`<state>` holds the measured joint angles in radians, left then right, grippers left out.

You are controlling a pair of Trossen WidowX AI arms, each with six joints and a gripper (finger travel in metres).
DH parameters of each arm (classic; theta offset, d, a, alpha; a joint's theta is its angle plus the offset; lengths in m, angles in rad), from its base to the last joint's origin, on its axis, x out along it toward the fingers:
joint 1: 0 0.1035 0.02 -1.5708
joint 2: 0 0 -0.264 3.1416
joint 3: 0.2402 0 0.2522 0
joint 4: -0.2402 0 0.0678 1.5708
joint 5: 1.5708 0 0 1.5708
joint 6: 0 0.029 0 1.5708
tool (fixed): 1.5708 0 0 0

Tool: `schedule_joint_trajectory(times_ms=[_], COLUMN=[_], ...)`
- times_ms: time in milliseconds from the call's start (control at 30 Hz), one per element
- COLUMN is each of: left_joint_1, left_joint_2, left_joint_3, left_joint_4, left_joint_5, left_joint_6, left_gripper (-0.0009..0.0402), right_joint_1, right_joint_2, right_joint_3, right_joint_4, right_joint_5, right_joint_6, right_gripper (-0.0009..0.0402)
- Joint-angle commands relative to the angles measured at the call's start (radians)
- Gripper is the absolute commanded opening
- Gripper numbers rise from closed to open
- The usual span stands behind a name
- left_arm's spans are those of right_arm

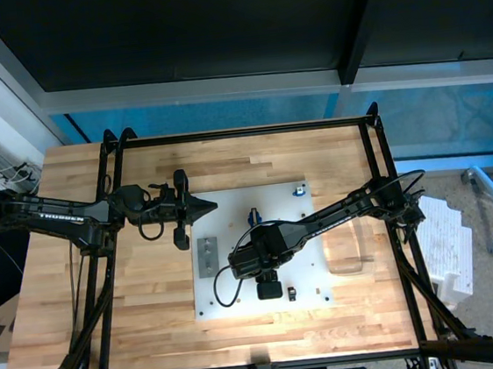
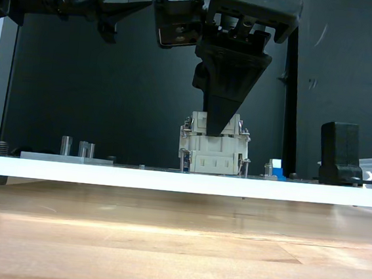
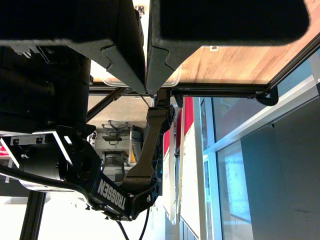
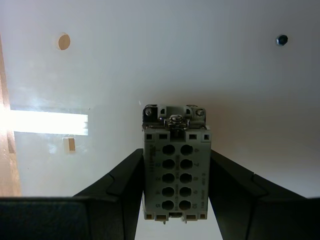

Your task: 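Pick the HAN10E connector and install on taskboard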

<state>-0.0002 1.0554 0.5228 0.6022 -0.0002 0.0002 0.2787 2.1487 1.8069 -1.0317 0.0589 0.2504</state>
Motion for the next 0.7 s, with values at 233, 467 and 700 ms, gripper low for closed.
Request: schedule_joint_trajectory(times_ms=[233, 467, 700], left_joint_1=[0.0, 0.0, 0.0], left_joint_2=[0.0, 0.0, 0.0], left_joint_3=[0.0, 0.0, 0.0], left_joint_4=[0.0, 0.0, 0.0], left_joint_5=[0.0, 0.0, 0.0], left_joint_6=[0.0, 0.0, 0.0], left_gripper=[0.0001, 0.0001, 0.0001], right_joint_1=[0.0, 0.0, 0.0], right_joint_2=[0.006, 0.0, -0.011], right_joint_3=[-0.002, -0.002, -0.002], right_joint_4=[-0.002, 0.005, 0.011], right_joint_5=[0.001, 0.001, 0.001], right_joint_6=[0.002, 0.002, 0.002], right_gripper=[0.0028, 0.0036, 0.0112])
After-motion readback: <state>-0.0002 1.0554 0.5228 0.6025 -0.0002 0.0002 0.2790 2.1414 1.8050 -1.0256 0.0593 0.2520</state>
